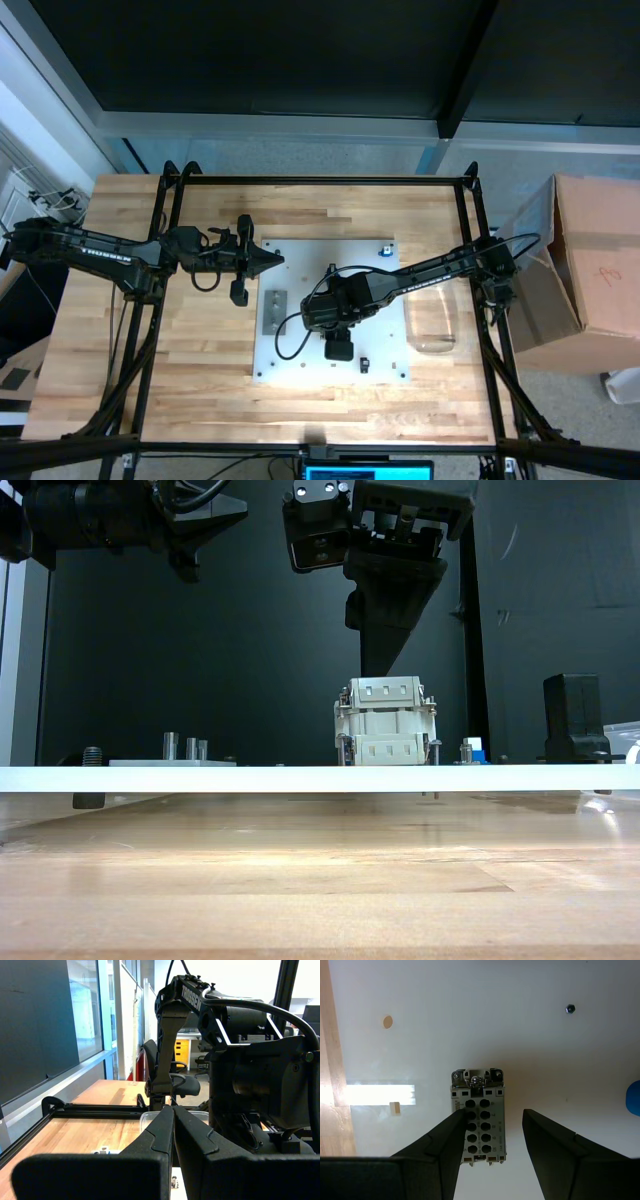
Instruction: Remove the HAN10E connector from the taskboard and place in the container
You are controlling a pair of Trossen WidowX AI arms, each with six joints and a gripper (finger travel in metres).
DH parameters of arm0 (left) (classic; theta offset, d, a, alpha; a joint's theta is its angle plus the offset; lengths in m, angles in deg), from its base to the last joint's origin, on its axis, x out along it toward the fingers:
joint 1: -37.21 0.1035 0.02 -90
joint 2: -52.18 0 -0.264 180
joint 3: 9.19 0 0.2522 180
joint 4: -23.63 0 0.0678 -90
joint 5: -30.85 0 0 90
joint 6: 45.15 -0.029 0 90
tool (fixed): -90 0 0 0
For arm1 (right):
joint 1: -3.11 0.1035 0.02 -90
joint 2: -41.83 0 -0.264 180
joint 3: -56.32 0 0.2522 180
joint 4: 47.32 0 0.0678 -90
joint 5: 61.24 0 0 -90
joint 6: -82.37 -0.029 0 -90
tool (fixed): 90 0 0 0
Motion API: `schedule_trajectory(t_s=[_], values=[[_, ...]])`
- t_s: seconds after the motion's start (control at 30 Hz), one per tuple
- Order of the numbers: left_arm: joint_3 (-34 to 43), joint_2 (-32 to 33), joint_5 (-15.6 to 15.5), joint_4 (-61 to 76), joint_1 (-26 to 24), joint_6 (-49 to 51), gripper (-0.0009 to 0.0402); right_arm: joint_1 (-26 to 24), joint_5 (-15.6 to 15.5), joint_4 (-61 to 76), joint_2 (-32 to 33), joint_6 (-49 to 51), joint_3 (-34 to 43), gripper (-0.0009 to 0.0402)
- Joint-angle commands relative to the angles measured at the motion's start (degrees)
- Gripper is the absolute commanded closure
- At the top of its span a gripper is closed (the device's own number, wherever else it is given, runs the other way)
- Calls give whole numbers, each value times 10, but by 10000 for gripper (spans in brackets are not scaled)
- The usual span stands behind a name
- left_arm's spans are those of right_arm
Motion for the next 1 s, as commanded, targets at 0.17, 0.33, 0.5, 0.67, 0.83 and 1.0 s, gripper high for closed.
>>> schedule_trajectory(t_s=[0.17,0.33,0.5,0.67,0.83,1.0], values=[[0,0,0,0,0,0,393,1,0,-1,2,-6,0,225],[0,0,0,0,0,0,393,2,0,-1,2,-6,0,225],[0,0,0,0,0,0,393,2,0,-1,2,-6,0,224],[0,0,0,0,0,0,393,3,0,-2,2,-6,0,224],[0,0,0,0,0,0,393,5,0,-2,2,-6,0,224],[0,0,0,0,0,0,393,6,0,-2,2,-6,0,224]])
